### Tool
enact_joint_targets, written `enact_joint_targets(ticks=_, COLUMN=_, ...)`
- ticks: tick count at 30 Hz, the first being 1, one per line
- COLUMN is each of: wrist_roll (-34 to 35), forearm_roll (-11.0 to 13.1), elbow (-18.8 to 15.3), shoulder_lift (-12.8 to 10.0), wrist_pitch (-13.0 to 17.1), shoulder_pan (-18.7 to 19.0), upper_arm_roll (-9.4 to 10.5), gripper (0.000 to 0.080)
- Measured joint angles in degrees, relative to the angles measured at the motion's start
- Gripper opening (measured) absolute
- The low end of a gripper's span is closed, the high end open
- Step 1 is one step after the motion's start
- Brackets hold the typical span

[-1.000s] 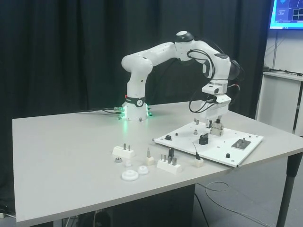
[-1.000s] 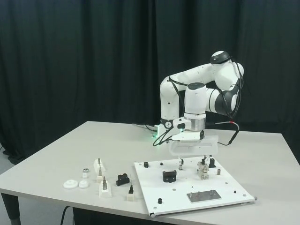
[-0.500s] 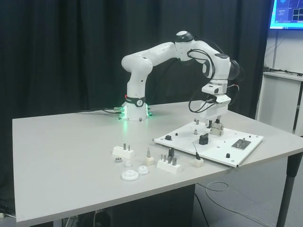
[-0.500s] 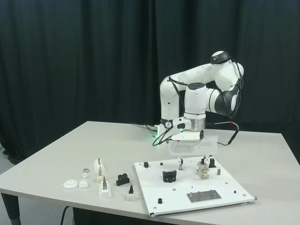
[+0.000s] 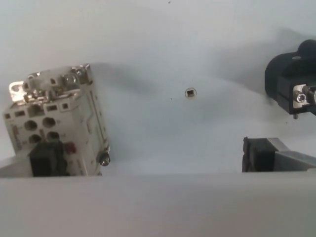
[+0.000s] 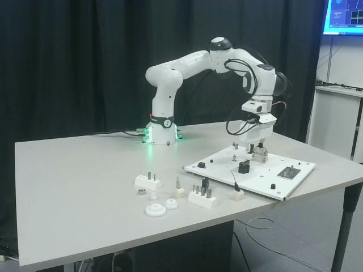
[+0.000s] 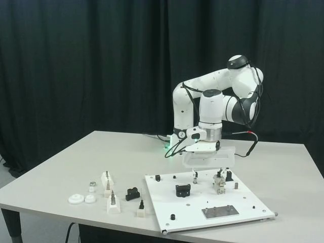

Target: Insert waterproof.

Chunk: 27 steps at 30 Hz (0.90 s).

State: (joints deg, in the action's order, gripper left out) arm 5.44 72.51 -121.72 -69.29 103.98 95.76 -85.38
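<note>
One waterproof connector (image 5: 54, 126) stands upright on the white board (image 5: 163, 133), under the pincer (image 7: 218, 175), whose grip I cannot tell

White jointed arm (image 7: 212, 86), black cables, green-lit base (image 6: 160, 135)

No readable text, labels, brands or numbers anywhere. The monitor (image 6: 343, 17) at the edge of the first room view shows a lit display, content too small to read. The connector block (image 5: 54, 126) in the wrist view has tiny markings beside its holes, illegible. The robot base (image 6: 160, 129) glows green, no sign on it. The white board (image 7: 210, 202) carries no printing that can be made out.
</note>
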Motion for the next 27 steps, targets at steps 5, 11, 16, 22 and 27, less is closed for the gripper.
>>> enact_joint_targets(ticks=5, wrist_roll=0.0, forearm_roll=0.0, elbow=0.0, shoulder_lift=0.0, wrist_pitch=0.0, shoulder_pan=0.0, upper_arm_roll=0.01, gripper=0.08)
enact_joint_targets(ticks=11, wrist_roll=0.0, forearm_roll=0.0, elbow=-0.1, shoulder_lift=0.0, wrist_pitch=0.0, shoulder_pan=0.0, upper_arm_roll=0.03, gripper=0.08)
enact_joint_targets(ticks=16, wrist_roll=-0.5, forearm_roll=-0.1, elbow=-0.7, shoulder_lift=0.0, wrist_pitch=0.0, shoulder_pan=0.0, upper_arm_roll=0.77, gripper=0.08)
enact_joint_targets(ticks=22, wrist_roll=-0.7, forearm_roll=0.0, elbow=-0.9, shoulder_lift=0.1, wrist_pitch=0.0, shoulder_pan=0.0, upper_arm_roll=0.8, gripper=0.08)
enact_joint_targets(ticks=27, wrist_roll=-0.8, forearm_roll=0.0, elbow=-0.9, shoulder_lift=0.2, wrist_pitch=0.0, shoulder_pan=0.1, upper_arm_roll=0.73, gripper=0.08)
